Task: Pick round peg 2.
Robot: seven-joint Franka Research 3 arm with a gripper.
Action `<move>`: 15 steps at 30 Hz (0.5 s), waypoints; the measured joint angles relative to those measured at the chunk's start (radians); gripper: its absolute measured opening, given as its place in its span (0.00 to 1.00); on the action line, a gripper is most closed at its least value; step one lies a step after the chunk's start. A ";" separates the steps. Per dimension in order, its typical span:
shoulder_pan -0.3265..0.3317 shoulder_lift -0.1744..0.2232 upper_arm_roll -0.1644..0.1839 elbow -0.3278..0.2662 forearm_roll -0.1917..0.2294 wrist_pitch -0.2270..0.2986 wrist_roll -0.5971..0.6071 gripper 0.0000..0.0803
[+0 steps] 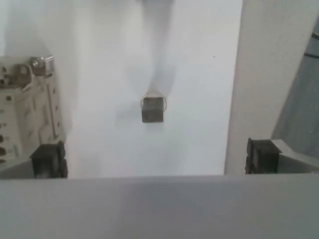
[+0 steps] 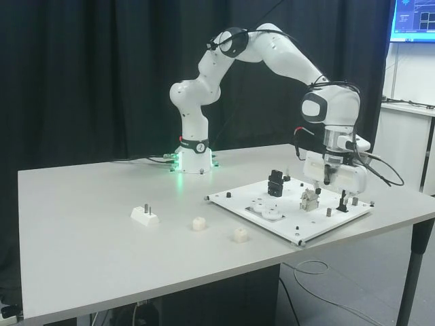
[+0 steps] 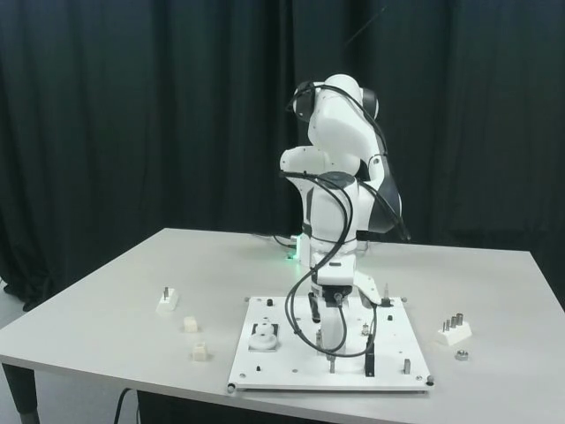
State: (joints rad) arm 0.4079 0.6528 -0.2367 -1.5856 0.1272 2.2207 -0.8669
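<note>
end effector [image 1: 154, 157] spread wide, hovering above peg [image 1: 152, 109], peg upright on white board [image 2: 231, 201], grey surface [image 2: 88, 251]

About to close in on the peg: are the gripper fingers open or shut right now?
Open. In the wrist view the two black fingertips stand far apart, and the gripper holds nothing; the peg stands on the white board between them.

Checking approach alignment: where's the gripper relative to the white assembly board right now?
In the first room view the gripper hangs over the white assembly board's far right part, just above a small grey peg, beside a small fixture.
</note>
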 joint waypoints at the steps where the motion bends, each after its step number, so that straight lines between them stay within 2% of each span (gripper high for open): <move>1: 0.000 -0.003 0.000 0.000 0.000 -0.002 0.000 0.99; 15: 0.000 -0.021 -0.003 0.002 0.000 -0.016 0.000 1.00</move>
State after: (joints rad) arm 0.4079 0.6317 -0.2393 -1.5841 0.1272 2.2050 -0.8669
